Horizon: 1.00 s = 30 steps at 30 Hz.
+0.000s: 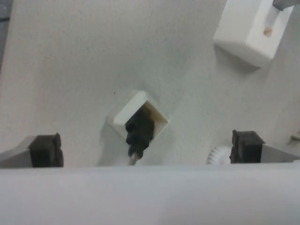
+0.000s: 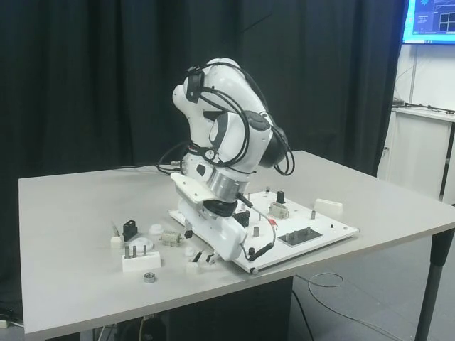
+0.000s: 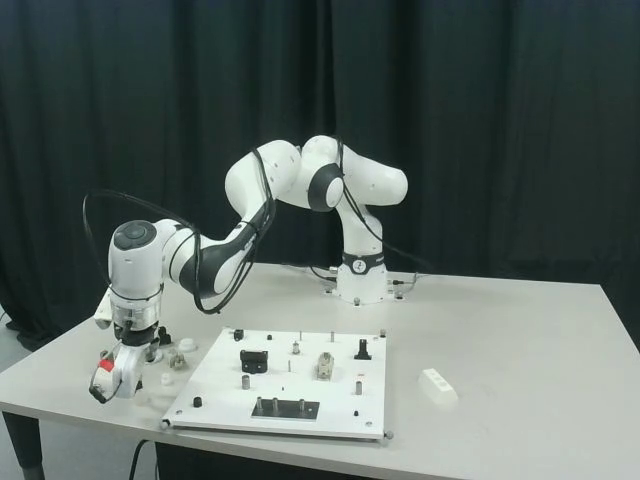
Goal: Pick USB.
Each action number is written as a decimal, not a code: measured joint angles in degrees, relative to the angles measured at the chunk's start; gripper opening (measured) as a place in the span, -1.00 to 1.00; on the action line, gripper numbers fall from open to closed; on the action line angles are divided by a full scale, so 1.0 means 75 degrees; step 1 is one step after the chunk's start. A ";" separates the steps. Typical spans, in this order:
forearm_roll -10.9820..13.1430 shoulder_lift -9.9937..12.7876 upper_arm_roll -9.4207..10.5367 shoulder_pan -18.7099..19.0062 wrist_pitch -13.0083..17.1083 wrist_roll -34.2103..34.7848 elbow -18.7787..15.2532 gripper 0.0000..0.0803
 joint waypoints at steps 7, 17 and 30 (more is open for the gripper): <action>-0.0002 0.0089 -0.0014 0.0000 0.0028 -0.0104 -0.0008 0.99; -0.0007 0.0148 -0.0039 -0.0005 0.0029 -0.0322 -0.0026 0.99; -0.0007 0.0173 -0.0039 -0.0016 0.0029 -0.0426 -0.0033 -0.05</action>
